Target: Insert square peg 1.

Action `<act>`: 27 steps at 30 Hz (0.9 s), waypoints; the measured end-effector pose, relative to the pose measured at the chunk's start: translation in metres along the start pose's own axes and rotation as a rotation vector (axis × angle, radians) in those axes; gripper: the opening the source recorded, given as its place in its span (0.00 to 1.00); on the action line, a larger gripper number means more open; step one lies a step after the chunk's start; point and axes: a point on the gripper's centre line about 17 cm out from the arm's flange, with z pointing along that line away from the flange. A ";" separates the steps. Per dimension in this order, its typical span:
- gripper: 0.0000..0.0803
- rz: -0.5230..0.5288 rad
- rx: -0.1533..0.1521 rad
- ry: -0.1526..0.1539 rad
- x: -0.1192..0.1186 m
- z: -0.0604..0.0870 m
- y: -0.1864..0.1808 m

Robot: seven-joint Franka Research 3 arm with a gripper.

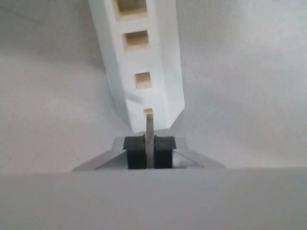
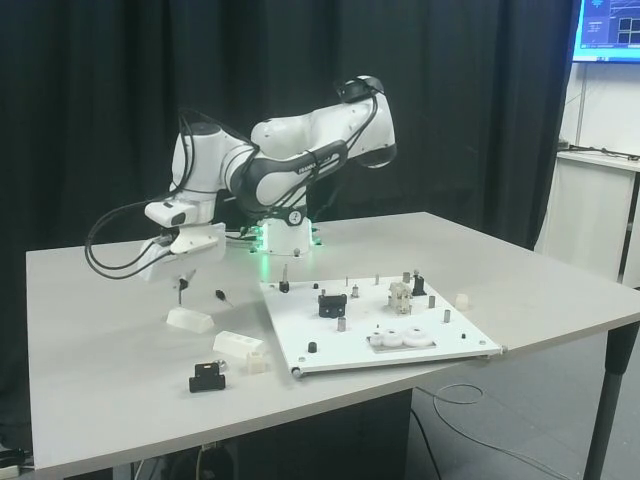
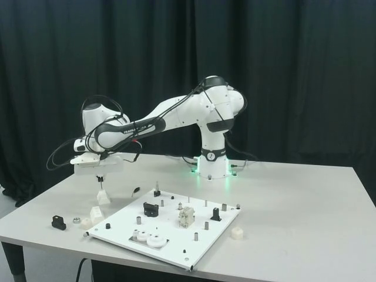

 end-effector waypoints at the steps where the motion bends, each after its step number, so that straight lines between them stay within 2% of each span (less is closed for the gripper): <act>1: 0.04 0.001 0.001 0.001 0.000 -0.002 0.000; 8: 0.04 0.004 0.007 0.002 0.002 -0.012 0.001; 21: 0.04 0.008 0.007 0.002 0.002 -0.016 0.002; 24: 0.04 0.042 0.007 0.002 0.002 -0.016 0.002; 27: 0.04 0.123 0.007 0.002 0.003 -0.016 0.002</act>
